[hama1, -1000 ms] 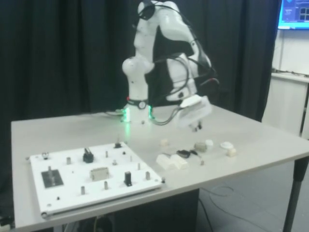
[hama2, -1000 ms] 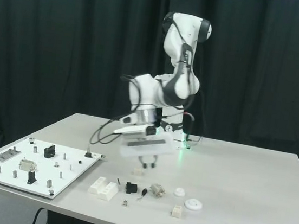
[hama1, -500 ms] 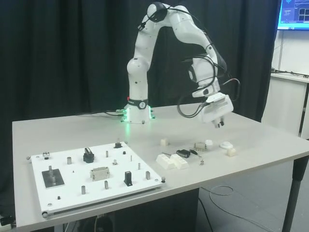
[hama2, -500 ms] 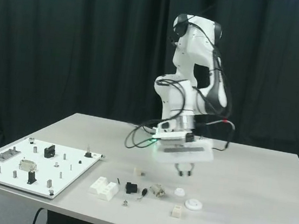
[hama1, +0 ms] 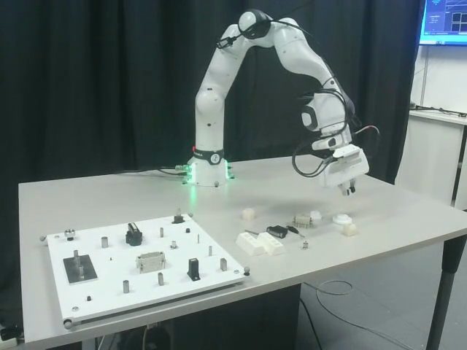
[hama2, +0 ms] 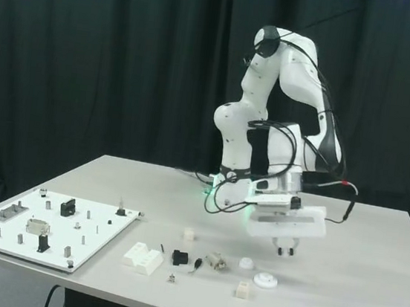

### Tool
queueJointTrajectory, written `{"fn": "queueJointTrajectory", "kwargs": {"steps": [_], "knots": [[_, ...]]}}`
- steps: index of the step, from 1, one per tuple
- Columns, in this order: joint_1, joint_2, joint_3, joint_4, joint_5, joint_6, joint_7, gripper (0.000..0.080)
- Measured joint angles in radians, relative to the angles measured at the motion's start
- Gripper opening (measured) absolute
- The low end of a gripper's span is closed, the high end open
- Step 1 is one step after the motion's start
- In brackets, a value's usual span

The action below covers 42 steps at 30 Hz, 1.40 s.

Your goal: Place small gear.

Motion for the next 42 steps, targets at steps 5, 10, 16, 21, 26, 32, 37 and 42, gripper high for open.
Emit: {"fn": "queueJointTrajectory", "kwargs": {"steps": [5,10,16,21,26,32,37,42], "knots": [[0.019,0.048,0.000,0.032,0.000,-0.002,0.023,0.0196],[0.029,0.088,0.002,0.061,0.000,-0.010,0.042,0.0196],[0.029,0.131,0.007,0.093,0.000,-0.022,0.070,0.0196],[0.029,0.167,0.008,0.119,0.002,-0.030,0.082,0.0196],[0.028,0.199,0.008,0.146,0.003,-0.044,0.106,0.0196],[0.028,0.235,0.008,0.176,0.006,-0.059,0.123,0.0196],[0.028,0.260,0.008,0.198,0.006,-0.065,0.132,0.0196],[0.028,0.276,0.008,0.217,0.007,-0.069,0.134,0.0196]]}}
